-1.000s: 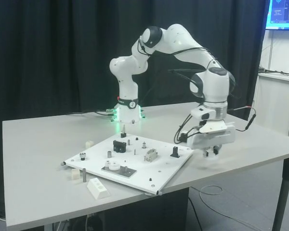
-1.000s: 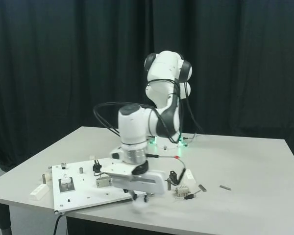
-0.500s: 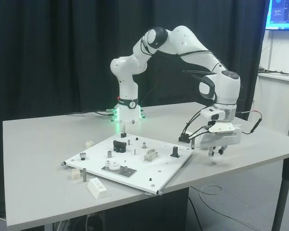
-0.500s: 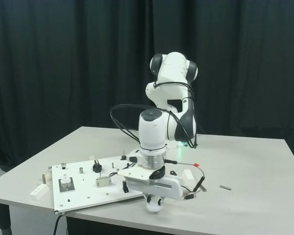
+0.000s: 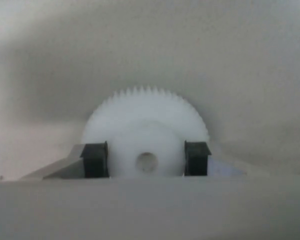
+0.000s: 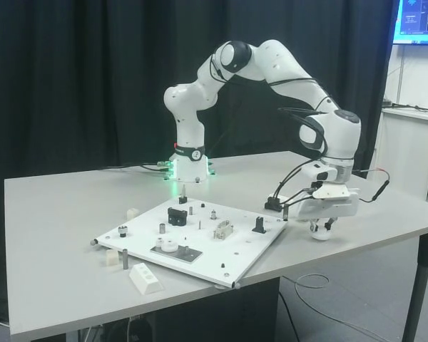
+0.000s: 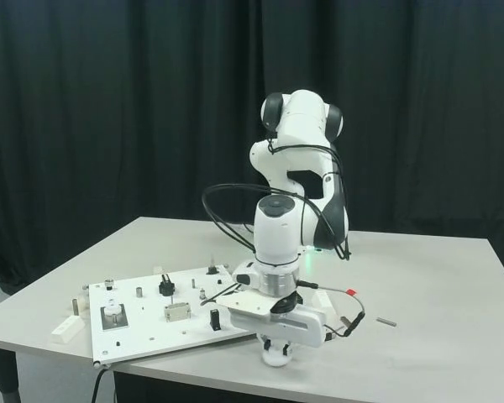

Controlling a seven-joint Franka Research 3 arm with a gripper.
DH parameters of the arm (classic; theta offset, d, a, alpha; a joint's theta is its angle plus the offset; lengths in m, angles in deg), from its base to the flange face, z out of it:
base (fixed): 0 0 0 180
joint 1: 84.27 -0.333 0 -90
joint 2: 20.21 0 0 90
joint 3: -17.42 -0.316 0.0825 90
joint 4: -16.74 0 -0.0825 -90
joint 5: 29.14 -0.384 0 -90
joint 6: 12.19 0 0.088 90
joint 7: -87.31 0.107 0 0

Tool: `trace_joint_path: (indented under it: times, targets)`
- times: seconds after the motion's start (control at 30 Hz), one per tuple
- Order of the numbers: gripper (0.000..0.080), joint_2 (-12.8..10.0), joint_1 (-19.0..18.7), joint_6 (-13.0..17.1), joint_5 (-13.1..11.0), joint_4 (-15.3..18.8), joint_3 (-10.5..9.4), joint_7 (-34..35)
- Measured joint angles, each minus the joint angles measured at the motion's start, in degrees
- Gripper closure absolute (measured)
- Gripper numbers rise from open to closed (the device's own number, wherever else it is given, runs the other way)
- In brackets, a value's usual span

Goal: Place large gear.

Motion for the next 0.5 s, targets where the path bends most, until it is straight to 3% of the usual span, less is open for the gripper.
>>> trace_joint_path:
  times: [0.3,0.33,0.5]
  targets:
    - [0.0476,0.39,-0.29,-0.21,2.36,0.0,-0.87,2.38]
    - [0.0272,0.54,-0.32,-0.34,2.63,0.0,-0.94,2.61]
    - [0.0272,1.58,-0.45,-1.28,4.32,-0.02,-1.22,3.99]
